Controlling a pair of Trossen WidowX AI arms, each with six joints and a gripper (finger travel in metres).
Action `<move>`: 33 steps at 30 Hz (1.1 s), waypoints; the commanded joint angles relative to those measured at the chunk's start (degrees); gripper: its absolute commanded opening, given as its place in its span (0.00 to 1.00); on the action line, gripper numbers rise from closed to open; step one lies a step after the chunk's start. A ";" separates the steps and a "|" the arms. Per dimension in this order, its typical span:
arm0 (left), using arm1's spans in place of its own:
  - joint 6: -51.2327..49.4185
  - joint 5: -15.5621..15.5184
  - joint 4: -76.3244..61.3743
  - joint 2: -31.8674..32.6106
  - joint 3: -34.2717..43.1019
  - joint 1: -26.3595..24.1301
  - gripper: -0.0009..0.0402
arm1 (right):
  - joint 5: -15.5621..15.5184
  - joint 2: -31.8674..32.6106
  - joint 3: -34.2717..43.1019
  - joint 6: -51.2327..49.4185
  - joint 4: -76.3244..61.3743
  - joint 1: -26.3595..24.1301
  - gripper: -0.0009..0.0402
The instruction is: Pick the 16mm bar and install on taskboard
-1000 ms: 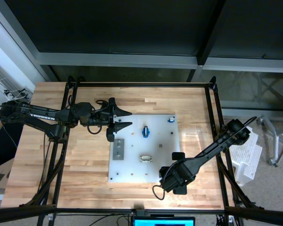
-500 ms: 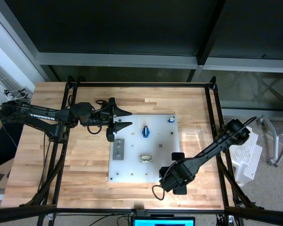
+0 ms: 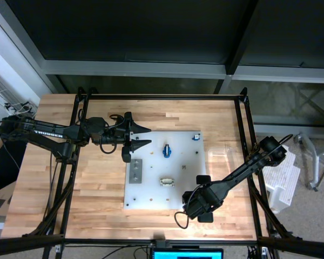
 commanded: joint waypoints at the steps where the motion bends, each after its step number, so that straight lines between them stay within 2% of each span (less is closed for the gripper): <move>1: 0.02 0.02 0.00 0.00 0.02 0.07 0.50 | 0.07 0.04 0.04 0.07 -0.35 0.02 0.17; 5: 0.02 0.02 0.02 0.00 0.02 0.04 0.50 | 0.04 0.04 0.17 0.07 -0.24 0.02 0.24; 14: 0.02 0.02 0.00 0.00 0.02 0.07 0.50 | 0.02 -0.50 0.17 0.09 0.11 0.02 0.52; 19: 0.02 0.02 0.02 0.00 0.02 0.07 0.50 | -0.15 -2.36 0.17 -0.83 -0.52 0.00 0.63; 24: 0.02 0.02 0.00 0.00 0.02 0.04 0.50 | -0.15 -4.57 0.17 -1.86 -2.43 0.02 0.66; 33: 0.02 0.02 0.02 0.00 0.02 0.04 0.50 | 0.02 -8.92 0.17 -1.84 -2.95 0.04 0.62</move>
